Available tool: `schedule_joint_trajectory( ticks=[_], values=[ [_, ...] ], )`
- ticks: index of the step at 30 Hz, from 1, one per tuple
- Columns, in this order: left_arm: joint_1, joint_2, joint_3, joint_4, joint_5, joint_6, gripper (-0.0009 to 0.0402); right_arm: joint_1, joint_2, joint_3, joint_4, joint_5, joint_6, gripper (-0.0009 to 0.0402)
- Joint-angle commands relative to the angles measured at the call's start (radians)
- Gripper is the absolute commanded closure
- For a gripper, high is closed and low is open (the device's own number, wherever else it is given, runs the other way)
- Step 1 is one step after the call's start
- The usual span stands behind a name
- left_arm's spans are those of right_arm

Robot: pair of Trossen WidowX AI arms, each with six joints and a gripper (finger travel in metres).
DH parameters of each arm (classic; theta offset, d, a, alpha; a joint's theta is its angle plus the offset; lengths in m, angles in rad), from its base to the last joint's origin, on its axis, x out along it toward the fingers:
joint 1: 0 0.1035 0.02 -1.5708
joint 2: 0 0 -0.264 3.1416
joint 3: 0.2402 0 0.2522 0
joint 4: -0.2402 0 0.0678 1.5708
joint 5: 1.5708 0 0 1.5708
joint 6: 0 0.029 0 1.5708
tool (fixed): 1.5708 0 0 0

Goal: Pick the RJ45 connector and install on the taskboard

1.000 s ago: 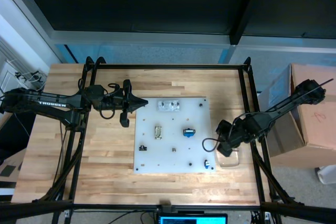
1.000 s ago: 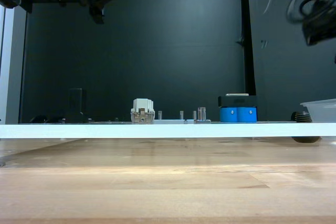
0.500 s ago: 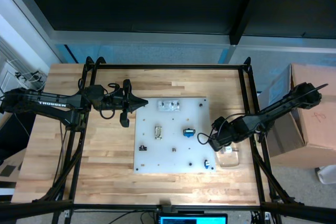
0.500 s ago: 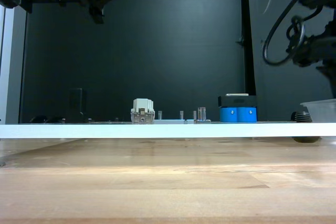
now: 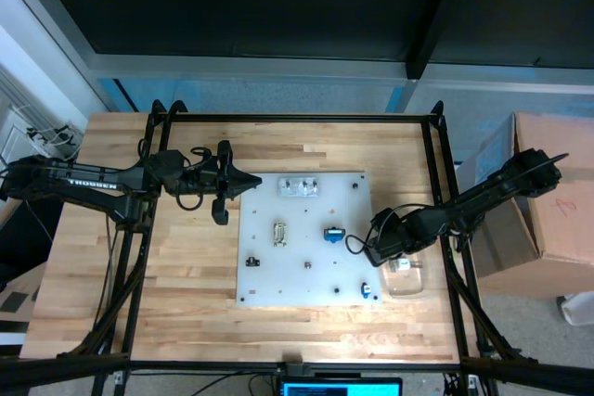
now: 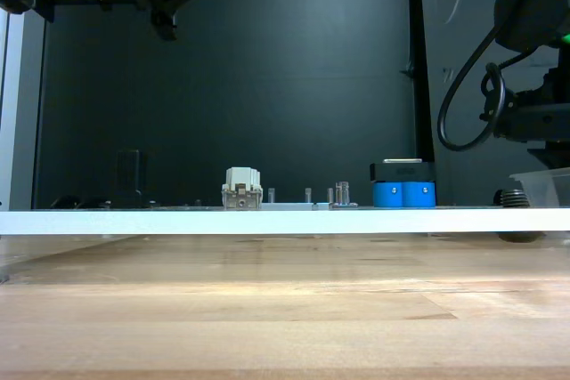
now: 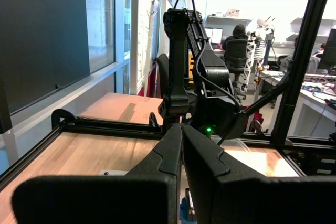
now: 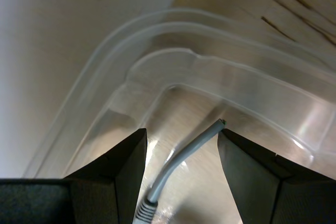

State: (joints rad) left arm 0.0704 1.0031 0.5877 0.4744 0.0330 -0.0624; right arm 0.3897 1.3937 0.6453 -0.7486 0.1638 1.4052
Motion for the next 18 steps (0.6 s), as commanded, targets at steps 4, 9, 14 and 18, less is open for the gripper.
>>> schedule_joint_trajectory(
  ticks=[4,9,14,18],
  values=[
    [0.000,0.000,0.000,0.000,0.000,0.000,0.0393,0.001,0.008,-0.009,0.009,-0.007,0.001,0.0221],
    [0.000,0.000,0.000,-0.001,0.000,0.000,0.0393,0.001,0.008,-0.009,0.009,-0.006,0.001,0.0277],
    [0.000,0.000,0.000,-0.001,0.000,0.000,0.0393,0.001,0.008,-0.007,0.010,-0.007,0.000,0.0352],
    [0.000,0.000,0.000,-0.001,0.000,0.000,0.0393,0.001,0.008,-0.001,0.009,-0.007,-0.001,0.0395]
  ],
)
